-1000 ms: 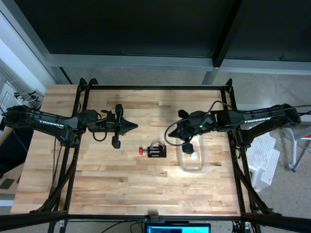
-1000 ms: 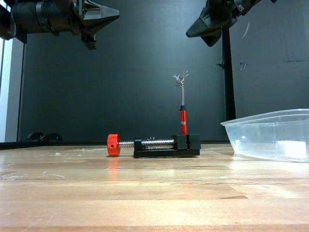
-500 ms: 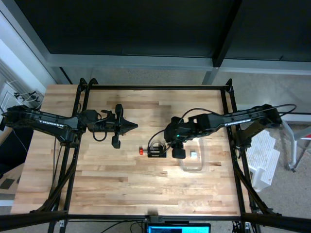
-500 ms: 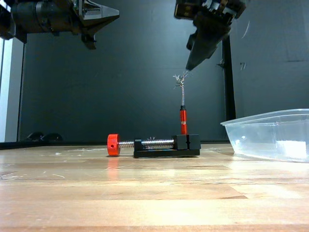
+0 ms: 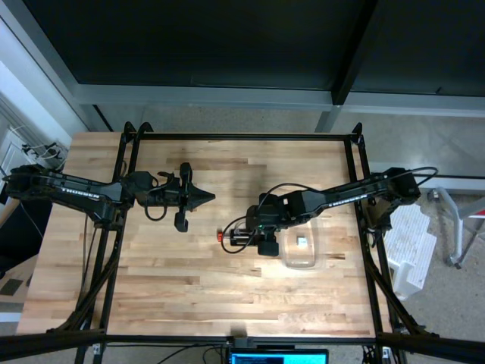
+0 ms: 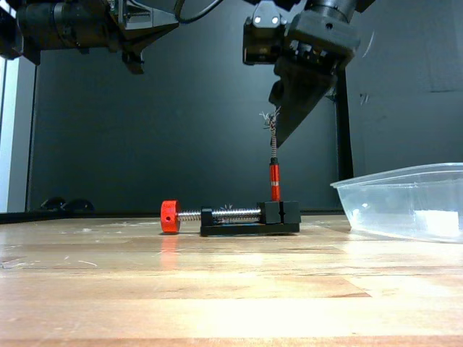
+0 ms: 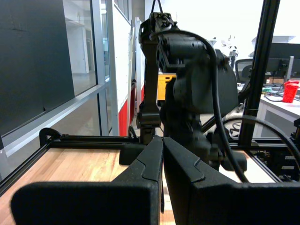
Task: Remove the RCA connector from the receptacle and place in the container
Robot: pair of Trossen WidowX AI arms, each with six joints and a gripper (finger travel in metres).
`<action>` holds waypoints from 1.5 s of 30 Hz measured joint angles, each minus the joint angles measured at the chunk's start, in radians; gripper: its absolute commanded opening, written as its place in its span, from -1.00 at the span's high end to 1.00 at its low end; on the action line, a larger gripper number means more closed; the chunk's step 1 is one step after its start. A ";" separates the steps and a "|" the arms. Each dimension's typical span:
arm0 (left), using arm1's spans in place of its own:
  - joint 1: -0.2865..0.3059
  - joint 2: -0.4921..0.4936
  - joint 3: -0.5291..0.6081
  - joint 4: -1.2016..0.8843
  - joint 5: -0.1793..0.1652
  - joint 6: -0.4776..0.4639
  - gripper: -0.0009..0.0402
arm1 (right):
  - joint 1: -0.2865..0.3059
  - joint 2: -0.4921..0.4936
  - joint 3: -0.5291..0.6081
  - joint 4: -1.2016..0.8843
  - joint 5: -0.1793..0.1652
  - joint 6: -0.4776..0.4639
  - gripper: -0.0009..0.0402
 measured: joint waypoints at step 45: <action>0.000 0.000 0.000 -0.001 0.000 0.000 0.96 | -0.001 0.087 -0.029 0.084 -0.003 -0.034 0.84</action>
